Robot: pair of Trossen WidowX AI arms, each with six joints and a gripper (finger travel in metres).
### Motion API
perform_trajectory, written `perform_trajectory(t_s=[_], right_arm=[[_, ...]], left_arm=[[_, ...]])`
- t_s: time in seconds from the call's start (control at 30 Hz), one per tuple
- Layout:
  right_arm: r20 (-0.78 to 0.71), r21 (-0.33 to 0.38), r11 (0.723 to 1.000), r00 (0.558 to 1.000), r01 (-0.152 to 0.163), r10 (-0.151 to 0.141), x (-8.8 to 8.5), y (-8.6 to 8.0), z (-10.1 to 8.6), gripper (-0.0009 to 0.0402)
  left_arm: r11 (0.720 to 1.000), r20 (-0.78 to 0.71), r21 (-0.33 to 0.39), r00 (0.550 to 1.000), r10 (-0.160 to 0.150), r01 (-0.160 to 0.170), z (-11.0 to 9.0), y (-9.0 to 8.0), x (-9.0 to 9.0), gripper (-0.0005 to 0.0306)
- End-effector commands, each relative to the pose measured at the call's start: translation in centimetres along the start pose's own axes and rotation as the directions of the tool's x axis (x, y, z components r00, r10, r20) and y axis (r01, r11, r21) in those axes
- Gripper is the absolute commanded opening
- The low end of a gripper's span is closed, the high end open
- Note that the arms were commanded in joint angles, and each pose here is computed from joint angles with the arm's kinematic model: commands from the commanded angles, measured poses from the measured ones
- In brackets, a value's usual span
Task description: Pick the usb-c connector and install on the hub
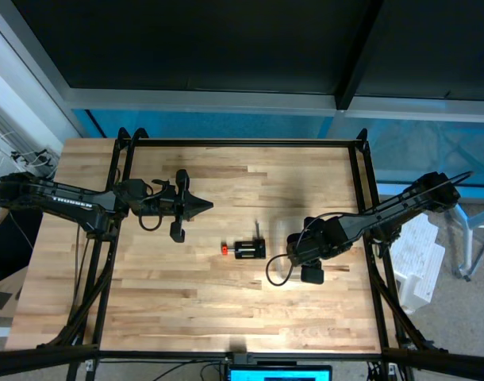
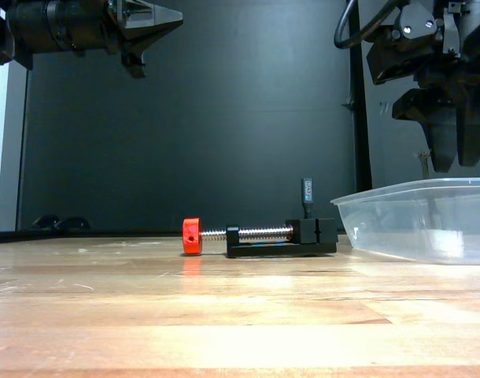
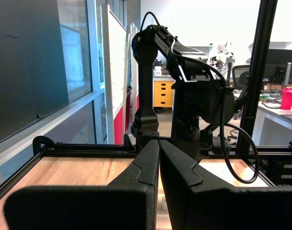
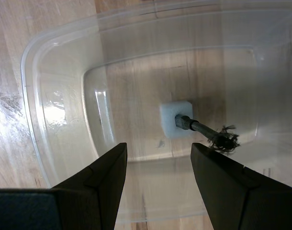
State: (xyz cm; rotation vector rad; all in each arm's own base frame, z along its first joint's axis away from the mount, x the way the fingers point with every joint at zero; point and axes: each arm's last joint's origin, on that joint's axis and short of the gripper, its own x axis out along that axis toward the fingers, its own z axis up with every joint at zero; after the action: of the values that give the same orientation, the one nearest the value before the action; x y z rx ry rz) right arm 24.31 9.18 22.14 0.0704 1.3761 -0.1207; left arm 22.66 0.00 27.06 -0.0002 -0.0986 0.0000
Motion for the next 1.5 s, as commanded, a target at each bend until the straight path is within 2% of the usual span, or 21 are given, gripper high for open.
perform_trajectory(t_s=[0.03,0.3,1.5], right_arm=[[0.003,0.0,1.0,1.0,-0.006,0.006,0.4,0.0,-0.1,0.0185],[0.021,0.0,1.0,1.0,-0.021,0.021,1.5,0.1,-0.5,0.0185],[0.047,0.001,0.999,0.998,-0.039,0.039,4.1,0.1,-1.7,0.0185]], left_arm=[[1.0,0.001,0.0,1.0,0.0,0.0,0.0,0.0,0.0,0.0],[1.0,0.0,0.0,1.0,0.0,0.0,0.0,0.0,0.0,0.0],[1.0,0.001,0.0,1.0,0.0,0.0,0.0,0.0,0.0,0.0]])
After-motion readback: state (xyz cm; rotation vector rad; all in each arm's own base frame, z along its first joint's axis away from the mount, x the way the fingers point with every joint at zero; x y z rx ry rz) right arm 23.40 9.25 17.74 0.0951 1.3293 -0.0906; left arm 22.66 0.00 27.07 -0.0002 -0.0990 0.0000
